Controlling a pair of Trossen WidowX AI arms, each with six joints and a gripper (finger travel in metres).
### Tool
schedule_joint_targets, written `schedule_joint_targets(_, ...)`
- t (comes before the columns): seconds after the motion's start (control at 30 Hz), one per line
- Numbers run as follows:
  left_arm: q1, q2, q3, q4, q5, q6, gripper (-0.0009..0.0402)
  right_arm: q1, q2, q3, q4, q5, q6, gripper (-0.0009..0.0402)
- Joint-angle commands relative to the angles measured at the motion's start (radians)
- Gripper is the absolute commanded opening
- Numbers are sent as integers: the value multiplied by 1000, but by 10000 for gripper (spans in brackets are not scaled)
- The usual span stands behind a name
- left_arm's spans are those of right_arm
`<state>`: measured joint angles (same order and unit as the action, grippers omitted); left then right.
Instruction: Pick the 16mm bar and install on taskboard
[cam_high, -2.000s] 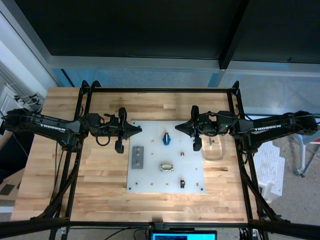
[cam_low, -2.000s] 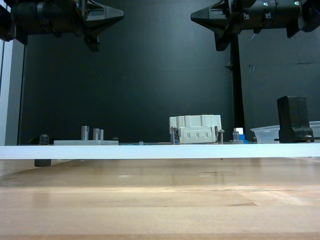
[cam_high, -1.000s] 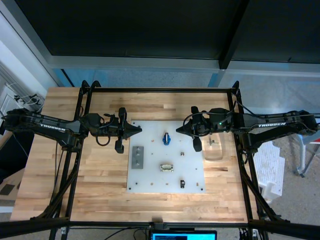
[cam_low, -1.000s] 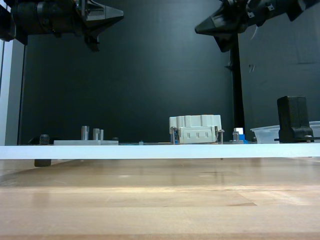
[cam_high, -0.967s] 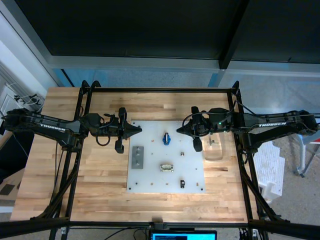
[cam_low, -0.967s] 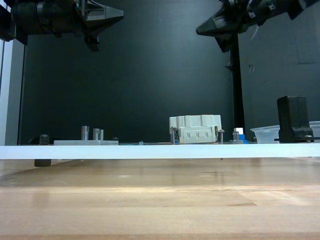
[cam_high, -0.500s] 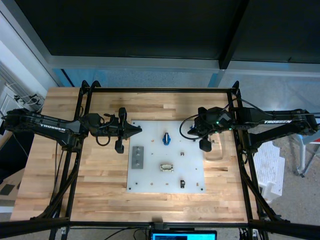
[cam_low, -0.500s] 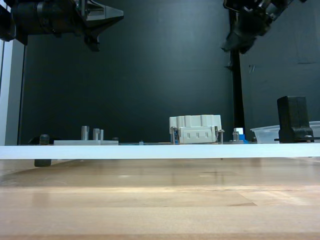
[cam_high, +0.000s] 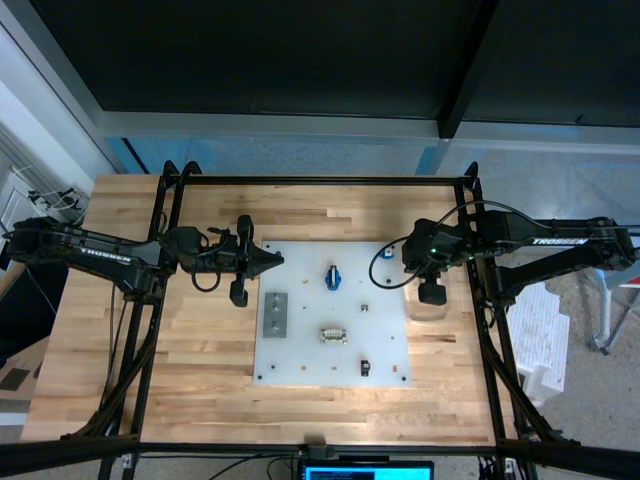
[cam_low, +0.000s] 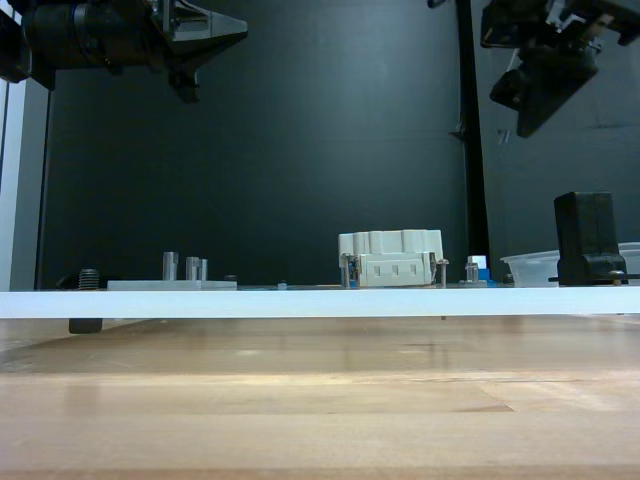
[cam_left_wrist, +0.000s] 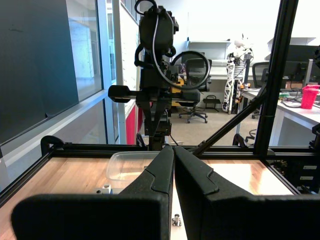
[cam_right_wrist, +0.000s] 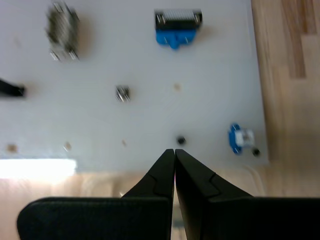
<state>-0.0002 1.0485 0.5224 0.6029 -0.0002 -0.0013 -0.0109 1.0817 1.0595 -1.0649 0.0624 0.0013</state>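
Your matt white taskboard (cam_high: 300, 345) lies on a satin wood surface (cam_high: 150, 350). The matt black left hand (cam_high: 277, 258) hangs over its left edge, and the right hand (cam_low: 524, 120) is raised near the clear plastic tray (cam_high: 432, 310).

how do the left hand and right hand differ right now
The left hand points level, inward over the taskboard's left edge; the right hand tilts steeply downward by its right edge. The left hand sits higher in the low view, the right hand lower. Both are shut, empty, well above the board.

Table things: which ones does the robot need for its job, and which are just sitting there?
Job: taskboard; right gripper, shut, above clear tray; left gripper, shut, parked over board's left edge. 16mm bar not visible.
Sitting: grey block, blue clip, white connector, black part.
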Motion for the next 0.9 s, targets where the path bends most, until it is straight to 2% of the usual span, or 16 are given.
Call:
schedule_joint_targets(0.03,0,0,0,0,0,0,0,0,1,0,-45,1,-10,0)
schedule_joint_targets(0.23,0,0,0,0,0,0,0,0,3,-1,-150,2,-18,0)
schedule_joint_targets(0.4,0,0,0,0,0,0,0,0,7,-6,-230,51,-34,0)
schedule_joint_targets(0.73,0,0,0,0,0,0,0,-21,19,-87,-239,47,-74,1)
schedule_joint_targets(0.9,0,0,0,0,0,0,0,-38,20,-127,-201,48,-89,30)
